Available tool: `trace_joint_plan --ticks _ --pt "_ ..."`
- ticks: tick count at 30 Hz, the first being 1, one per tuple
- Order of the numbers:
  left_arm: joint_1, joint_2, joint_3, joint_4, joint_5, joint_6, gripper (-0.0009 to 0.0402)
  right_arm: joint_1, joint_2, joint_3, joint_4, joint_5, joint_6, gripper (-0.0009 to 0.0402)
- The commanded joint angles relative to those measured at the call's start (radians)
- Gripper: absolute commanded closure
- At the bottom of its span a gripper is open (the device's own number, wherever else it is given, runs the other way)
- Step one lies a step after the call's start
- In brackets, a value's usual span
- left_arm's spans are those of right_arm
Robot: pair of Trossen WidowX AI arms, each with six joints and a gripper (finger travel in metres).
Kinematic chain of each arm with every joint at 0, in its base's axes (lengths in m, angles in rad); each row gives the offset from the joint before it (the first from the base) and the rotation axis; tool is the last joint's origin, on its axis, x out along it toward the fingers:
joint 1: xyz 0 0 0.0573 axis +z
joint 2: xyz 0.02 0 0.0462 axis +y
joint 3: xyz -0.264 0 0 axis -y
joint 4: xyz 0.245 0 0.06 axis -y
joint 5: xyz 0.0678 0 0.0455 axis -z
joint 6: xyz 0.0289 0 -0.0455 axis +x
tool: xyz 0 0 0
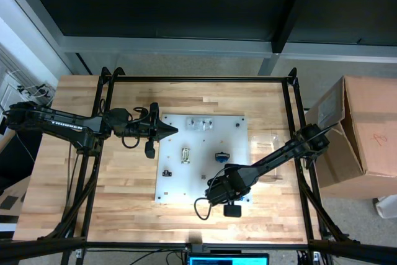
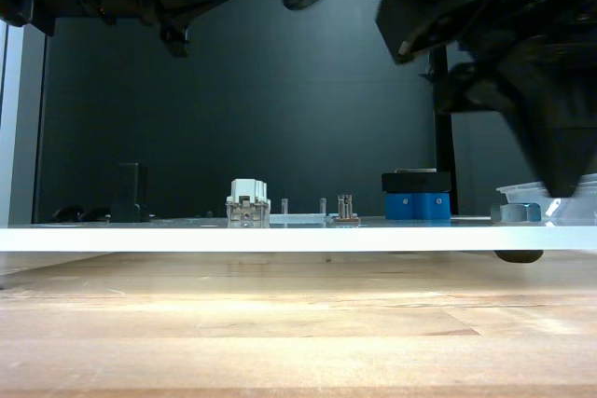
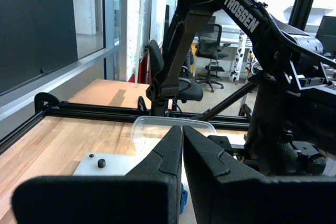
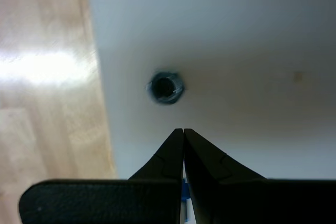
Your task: Pick the M12 nut and place it on its threads and fasten
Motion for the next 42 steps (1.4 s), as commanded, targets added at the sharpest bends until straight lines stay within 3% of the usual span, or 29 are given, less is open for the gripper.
trace_joint_plan --ticks 1,4,14,16,19,21,25,30,35,42 --pt "0.000 0.000 0.001 -0.001 0.000 0.000 0.0393 0.002 -0.002 0.000 0.003 0.055 0.018 0.0393" --pt "0.000 0.000 0.001 0.000 0.000 0.000 0.0393 0.002 0.002 0.000 0.021 0.085 0.021 0.0393" --pt "0.000 0.000 0.000 0.000 0.000 0.000 0.0393 0.002 0.002 -0.040 0.096 0.091 0.022 0.0393" --pt "0.000 0.000 0.000 0.000 0.000 0.000 0.0393 0.003 0.002 -0.043 0.101 0.064 0.021 0.0393" --pt "0.000 0.000 0.000 0.000 0.000 0.000 0.0393 0.003 0.002 -0.043 0.114 -0.068 -0.012 0.0393" --pt "0.000 0.000 0.000 0.000 0.000 0.000 0.0393 0.004 0.001 -0.043 0.109 -0.106 -0.024 0.0393" --pt "0.000 0.000 0.000 0.000 0.001 0.000 0.0393 0.004 0.000 -0.042 0.097 -0.089 -0.034 0.0393" --pt "0.000 0.000 0.001 0.001 0.000 0.000 0.0393 0.003 -0.002 -0.033 0.058 0.035 -0.030 0.0393" --pt "0.000 0.000 0.000 0.001 0.000 0.000 0.0393 0.004 -0.003 -0.034 0.068 0.059 -0.024 0.0393" --pt "0.000 0.000 0.001 0.001 0.000 0.000 0.0393 0.005 0.002 -0.038 0.132 0.035 -0.024 0.0393"
